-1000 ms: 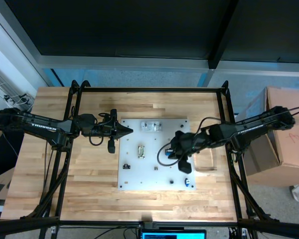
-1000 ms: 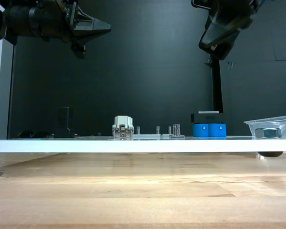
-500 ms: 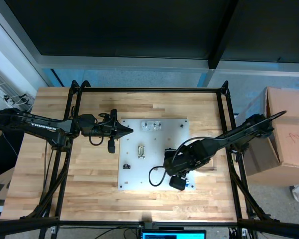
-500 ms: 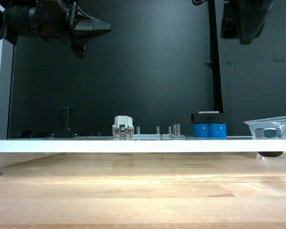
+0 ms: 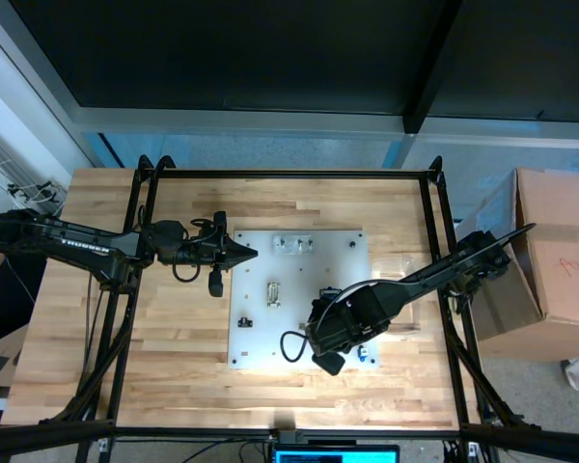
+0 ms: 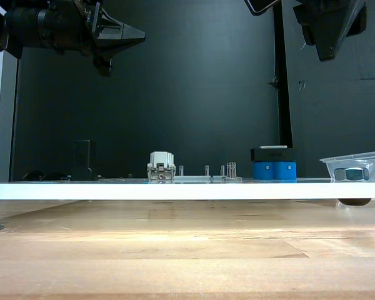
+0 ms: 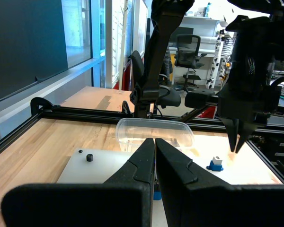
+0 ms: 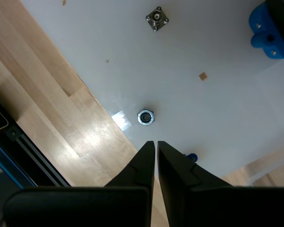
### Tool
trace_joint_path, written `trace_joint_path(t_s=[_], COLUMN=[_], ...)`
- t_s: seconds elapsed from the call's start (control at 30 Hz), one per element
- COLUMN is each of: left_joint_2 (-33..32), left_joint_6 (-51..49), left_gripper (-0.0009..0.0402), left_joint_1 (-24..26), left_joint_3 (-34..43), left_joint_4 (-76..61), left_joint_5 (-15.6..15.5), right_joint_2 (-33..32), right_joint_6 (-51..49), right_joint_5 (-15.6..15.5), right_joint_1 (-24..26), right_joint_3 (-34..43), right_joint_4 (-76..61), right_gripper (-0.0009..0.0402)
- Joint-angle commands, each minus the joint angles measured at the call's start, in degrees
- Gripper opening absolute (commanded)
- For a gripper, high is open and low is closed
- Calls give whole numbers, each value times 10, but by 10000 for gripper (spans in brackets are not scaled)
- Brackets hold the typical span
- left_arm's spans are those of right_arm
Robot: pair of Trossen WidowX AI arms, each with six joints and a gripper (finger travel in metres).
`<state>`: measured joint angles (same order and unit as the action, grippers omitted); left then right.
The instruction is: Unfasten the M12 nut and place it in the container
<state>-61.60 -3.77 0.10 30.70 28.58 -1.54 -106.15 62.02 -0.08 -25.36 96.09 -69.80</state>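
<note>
Left tool [image 7: 155, 141], its fingers pressed together to a thin seam and holding nothing, hovers high above the far left edge of the white board [image 5: 261, 333], pointing inward across the tabletop [image 5: 164, 338]. Right tool [image 8: 156, 143], fingers likewise pressed together and empty, hangs well above the board's near right edge, aimed straight down.

Beneath the right tool and well apart from it, the silver M12 nut [image 8: 141, 114] sits on the board just inside the near edge. A dark core fills its centre, so it appears to be on its stud [image 8: 145, 117], though from straight above the ribs cannot be made out. In the high view the right arm covers that spot.

The clear container [image 7: 132, 128] stands on the tabletop just beside the board's right edge. At table-top height the nut lines up with the container's wall, while the right wrist view places it on the white board.

A blue block [image 8: 270, 28] stands near the nut toward the board's right side, and a small square silver connector [image 8: 156, 18] lies farther in. A grey connector [image 6: 161, 167] stands mid-board. A cardboard box [image 5: 560, 251] sits beyond the tabletop's right edge.
</note>
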Motion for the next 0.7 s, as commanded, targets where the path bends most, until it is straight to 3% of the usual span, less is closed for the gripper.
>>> trace_joint_path(t_s=[0.03, 0.43, 0.7], left_joint_2=[0, 0, 0], left_joint_6=[0, 0, 0], left_gripper=[0, 0, 0], left_joint_1=[0, 0, 0], left_joint_3=[0, 0, 0], left_joint_4=[0, 0, 0], left_joint_5=[0, 0, 0], right_joint_2=[-14, -71, -78], right_joint_6=[22, 20, 14], right_joint_5=[0, 0, 5], right_joint_1=[0, -6, -11], right_joint_3=[-1, -2, -21], right_joint_4=[11, 25, 50], right_gripper=[43, 190, 223])
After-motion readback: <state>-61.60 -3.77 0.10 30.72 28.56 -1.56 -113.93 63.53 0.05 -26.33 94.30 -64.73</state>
